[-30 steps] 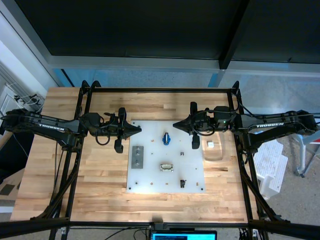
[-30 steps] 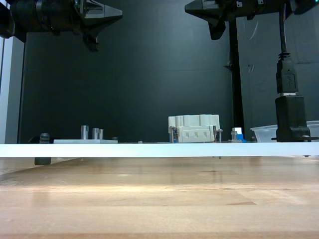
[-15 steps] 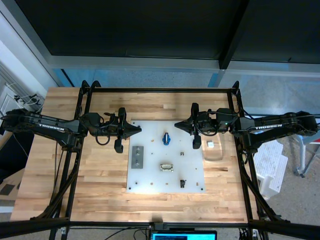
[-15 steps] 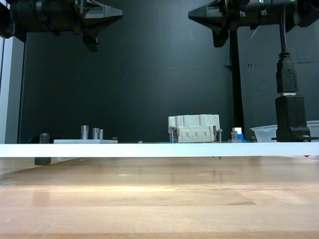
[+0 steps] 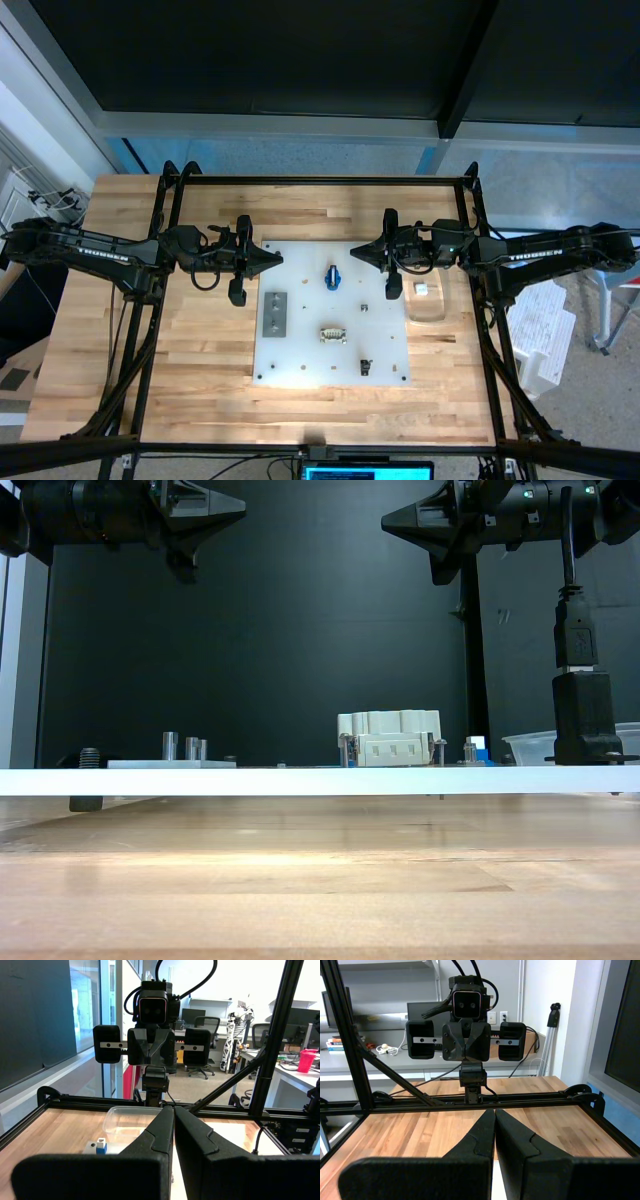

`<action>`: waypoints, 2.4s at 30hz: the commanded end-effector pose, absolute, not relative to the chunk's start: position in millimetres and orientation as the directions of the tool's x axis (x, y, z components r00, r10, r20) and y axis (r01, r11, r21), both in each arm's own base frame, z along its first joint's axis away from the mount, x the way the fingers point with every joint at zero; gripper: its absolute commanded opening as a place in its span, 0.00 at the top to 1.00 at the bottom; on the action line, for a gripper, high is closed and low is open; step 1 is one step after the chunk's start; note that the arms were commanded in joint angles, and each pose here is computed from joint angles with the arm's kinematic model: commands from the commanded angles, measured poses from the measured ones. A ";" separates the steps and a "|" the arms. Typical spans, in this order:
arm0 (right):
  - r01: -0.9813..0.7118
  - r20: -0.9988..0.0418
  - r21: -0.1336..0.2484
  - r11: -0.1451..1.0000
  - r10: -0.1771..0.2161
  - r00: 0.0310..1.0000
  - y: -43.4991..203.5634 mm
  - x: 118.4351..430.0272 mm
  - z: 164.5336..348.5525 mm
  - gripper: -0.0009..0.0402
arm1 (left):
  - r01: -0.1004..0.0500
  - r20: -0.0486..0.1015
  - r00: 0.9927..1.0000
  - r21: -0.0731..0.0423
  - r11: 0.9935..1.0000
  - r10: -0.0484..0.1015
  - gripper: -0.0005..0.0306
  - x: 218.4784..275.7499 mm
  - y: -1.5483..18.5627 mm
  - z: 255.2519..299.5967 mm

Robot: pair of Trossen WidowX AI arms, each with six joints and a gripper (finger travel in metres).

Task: Pick the USB connector and install on taskboard

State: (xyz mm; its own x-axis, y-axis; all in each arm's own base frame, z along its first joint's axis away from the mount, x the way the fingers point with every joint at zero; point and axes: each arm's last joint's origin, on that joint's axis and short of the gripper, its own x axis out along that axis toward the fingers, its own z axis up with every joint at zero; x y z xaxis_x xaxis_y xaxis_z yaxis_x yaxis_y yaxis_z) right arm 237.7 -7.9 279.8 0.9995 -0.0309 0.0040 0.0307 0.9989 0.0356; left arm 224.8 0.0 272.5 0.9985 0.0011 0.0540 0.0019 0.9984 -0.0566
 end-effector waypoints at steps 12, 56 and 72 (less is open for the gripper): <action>0.024 0.001 0.001 1.000 -0.024 1.000 -6.0 239.6 283.1 0.98 | 0.002 0.054 0.999 -0.056 0.998 0.001 0.98 224.8 0.1 272.5; 0.026 -0.002 0.040 0.999 -0.026 1.000 -6.2 239.6 282.7 0.98 | 0.002 0.054 0.999 -0.056 0.998 0.001 0.98 224.8 0.1 272.5; 0.026 -0.002 0.040 0.999 -0.026 1.000 -6.2 239.6 282.7 0.98 | 0.002 0.054 0.999 -0.056 0.998 0.001 0.98 224.8 0.1 272.5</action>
